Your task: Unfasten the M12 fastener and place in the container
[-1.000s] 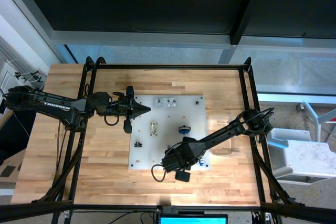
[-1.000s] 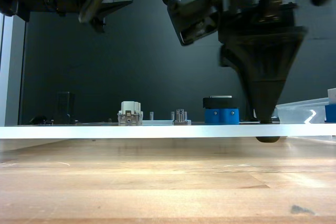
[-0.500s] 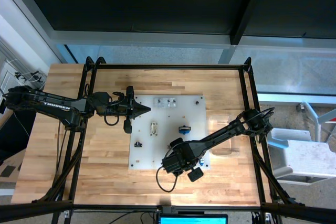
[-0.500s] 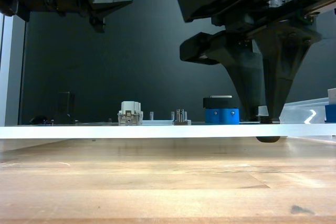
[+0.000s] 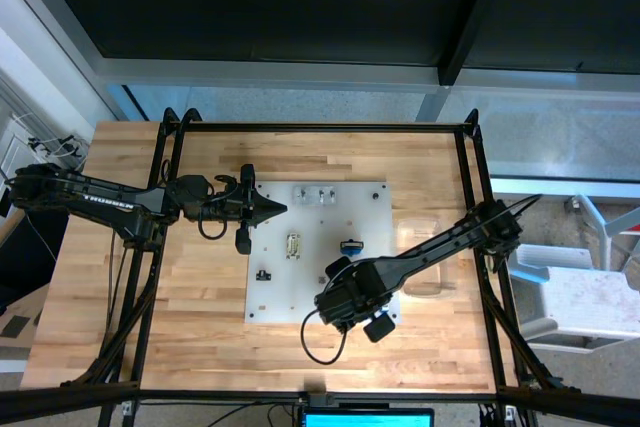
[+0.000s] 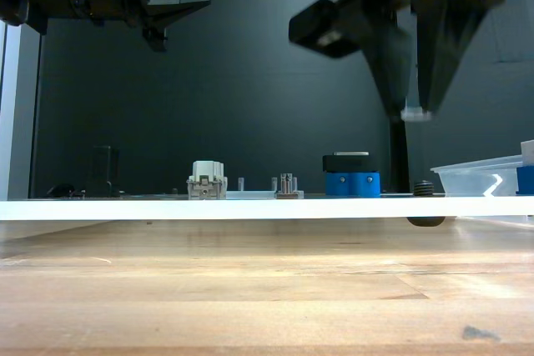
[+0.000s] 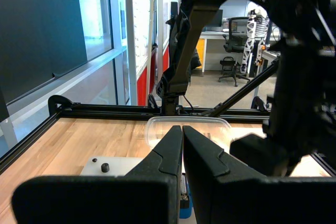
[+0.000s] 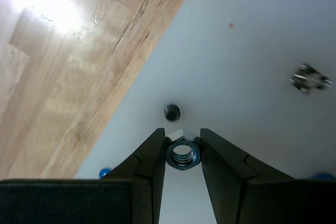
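Right gripper [image 6: 415, 112] clamped on nut [image 8: 182, 154]; bare stud [image 6: 424, 188] just below it, container [image 6: 476, 177] lower right. Left gripper [image 7: 182, 129] pinched closed, board [image 5: 370, 207] edge beneath.

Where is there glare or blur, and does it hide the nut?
Right wrist view: glare on the table, yet the nut is sharp in the right claw, above the board's near right edge. Low view: that claw is blurred, the nut a pale smear. Left wrist view: the left claw, over the board's far left, looks soft.
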Available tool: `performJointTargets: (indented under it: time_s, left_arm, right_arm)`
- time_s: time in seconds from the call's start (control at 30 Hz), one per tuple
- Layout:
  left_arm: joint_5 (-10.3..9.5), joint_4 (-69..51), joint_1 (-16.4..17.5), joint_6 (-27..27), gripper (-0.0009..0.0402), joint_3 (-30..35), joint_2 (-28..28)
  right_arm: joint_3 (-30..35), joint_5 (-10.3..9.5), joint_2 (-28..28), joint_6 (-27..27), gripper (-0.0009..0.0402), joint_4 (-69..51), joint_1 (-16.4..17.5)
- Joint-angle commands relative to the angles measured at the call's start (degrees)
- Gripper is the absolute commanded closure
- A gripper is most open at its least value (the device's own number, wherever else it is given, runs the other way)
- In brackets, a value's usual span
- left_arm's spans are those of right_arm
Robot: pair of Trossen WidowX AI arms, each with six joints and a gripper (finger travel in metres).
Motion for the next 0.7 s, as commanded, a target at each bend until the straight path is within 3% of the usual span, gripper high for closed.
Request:
performJointTargets:
  time_s: [0.03,0.3,0.37,0.7]
  left_arm:
    - [0.02,0.0,0.0,0.0,0.0393,0.0,0.0]
    - [0.02,0.0,0.0,0.0,0.0393,0.0,0.0]
    - [0.00,0.0,0.0,0.0,0.0393,0.0,0.0]
    - [0.00,0.0,0.0,0.0,0.0393,0.0,0.0]
  right_arm:
    - [0.0,0.02,-2.2,0.3,0.0354,-2.1,-0.4]
    - [-2.5,0.11,-7.3,9.0,0.0354,-6.1,-3.6]
    - [-4.6,0.11,-9.1,9.2,0.0354,-6.1,-4.6]
    - [-22.2,0.09,-20.6,10.6,0.0354,0.9,-6.5]
